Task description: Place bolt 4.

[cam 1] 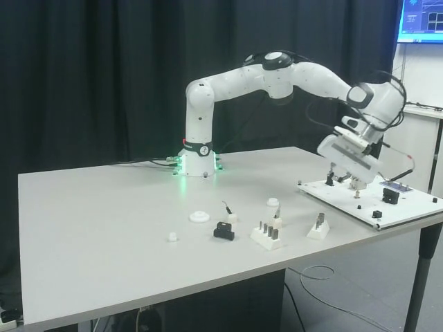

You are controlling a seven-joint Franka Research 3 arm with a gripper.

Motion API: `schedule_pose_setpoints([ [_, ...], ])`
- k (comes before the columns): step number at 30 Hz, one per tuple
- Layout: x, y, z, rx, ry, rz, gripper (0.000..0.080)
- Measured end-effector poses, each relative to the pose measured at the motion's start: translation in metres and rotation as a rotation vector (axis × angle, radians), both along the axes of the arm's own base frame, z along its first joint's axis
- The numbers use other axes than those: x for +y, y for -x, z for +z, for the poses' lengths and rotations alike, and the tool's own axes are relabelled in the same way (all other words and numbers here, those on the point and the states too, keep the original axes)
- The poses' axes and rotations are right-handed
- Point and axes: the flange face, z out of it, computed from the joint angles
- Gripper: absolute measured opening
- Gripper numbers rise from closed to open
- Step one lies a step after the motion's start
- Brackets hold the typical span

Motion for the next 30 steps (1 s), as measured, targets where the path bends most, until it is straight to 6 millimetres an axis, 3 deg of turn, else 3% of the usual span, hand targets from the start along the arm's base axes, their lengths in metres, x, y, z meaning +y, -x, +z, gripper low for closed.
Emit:
schedule_pose_setpoints([
  [14, -0.064, 0.014, -0.028, 0.044, -0.114, 0.12, 0.0226],
  [30, -0.1, 0.034, -0.054, -0.019, -0.26, 0.178, 0.0226],
])
